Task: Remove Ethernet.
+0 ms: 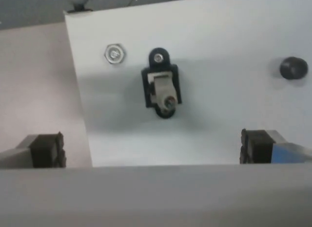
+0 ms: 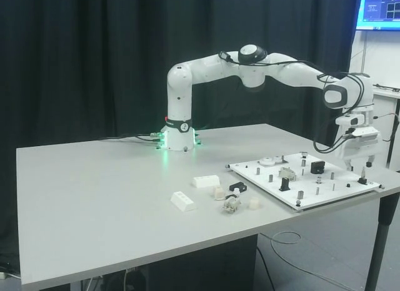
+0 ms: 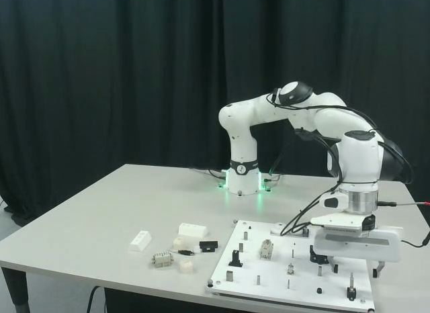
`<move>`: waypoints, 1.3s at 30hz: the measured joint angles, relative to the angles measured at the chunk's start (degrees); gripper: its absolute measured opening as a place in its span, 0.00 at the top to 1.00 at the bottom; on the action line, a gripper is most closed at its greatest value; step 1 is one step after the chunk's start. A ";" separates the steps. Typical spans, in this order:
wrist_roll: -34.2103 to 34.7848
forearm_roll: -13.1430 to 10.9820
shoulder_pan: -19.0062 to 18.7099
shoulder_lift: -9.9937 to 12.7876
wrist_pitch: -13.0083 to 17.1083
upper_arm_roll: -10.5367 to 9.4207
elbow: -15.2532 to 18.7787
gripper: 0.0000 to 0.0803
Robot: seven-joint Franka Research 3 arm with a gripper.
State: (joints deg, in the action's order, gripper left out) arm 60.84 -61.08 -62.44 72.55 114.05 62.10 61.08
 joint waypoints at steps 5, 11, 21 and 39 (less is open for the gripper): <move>0.00 0.03 0.92 0.04 1.28 -1.19 -0.98 0.00; -0.12 1.08 1.43 0.33 2.17 -1.84 -1.94 0.00; -0.93 5.06 1.50 0.78 4.40 -3.12 -2.82 0.00; -0.93 7.84 2.56 1.26 6.92 -4.94 -2.91 0.00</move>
State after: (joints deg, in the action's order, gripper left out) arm 59.91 -53.24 -59.88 73.81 120.97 57.16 58.16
